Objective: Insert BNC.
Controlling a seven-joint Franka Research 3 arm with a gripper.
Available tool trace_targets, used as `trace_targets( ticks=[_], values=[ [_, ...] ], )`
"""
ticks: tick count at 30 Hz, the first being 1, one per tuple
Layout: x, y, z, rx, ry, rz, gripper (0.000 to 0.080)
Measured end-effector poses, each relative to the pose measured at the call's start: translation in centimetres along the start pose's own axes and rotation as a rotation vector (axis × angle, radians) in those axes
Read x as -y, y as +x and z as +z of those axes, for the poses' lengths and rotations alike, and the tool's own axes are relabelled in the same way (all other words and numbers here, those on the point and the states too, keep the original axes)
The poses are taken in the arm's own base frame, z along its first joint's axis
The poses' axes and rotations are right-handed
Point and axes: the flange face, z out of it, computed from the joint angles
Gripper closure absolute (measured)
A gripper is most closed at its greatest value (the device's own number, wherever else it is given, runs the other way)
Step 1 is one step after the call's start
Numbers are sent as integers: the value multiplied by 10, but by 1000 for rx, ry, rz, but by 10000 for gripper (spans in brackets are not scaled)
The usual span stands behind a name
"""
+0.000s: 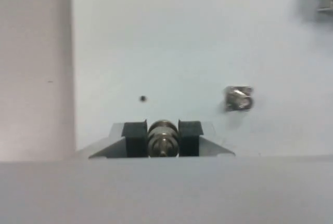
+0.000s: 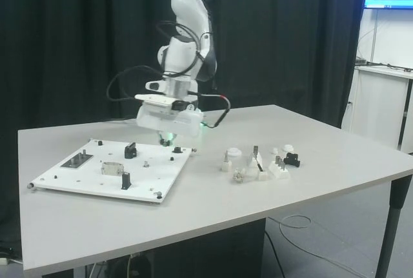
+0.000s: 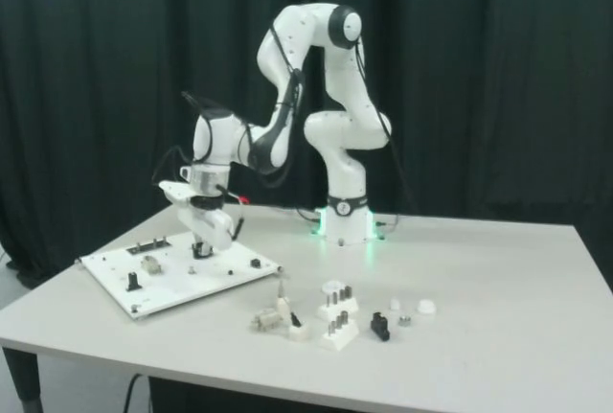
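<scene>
The black fingers (image 1: 163, 140) clamp a metal cylindrical BNC connector (image 1: 163, 136) above the flat white board (image 1: 197, 52) on the grey surface (image 2: 271, 194); a small metal socket (image 1: 239, 98), seemingly its mate, stands nearby.

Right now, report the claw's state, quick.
Claw: shut on the BNC connector, held between both fingers above the white board.

White jointed arm (image 3: 287, 58) with black cables (image 2: 126, 78), green-lit base (image 3: 343, 226).

2 room views share board (image 2: 110, 171)
</scene>
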Motion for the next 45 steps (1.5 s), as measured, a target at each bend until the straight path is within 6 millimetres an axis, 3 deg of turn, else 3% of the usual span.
trace_targets(
  ticks=[9,17,35,45],
  values=[
    [-32,22,12,41,34,20,681],
    [-49,37,20,66,41,29,681],
    [-46,55,42,55,18,37,681],
    [-51,56,52,84,49,69,681]
  ],
)
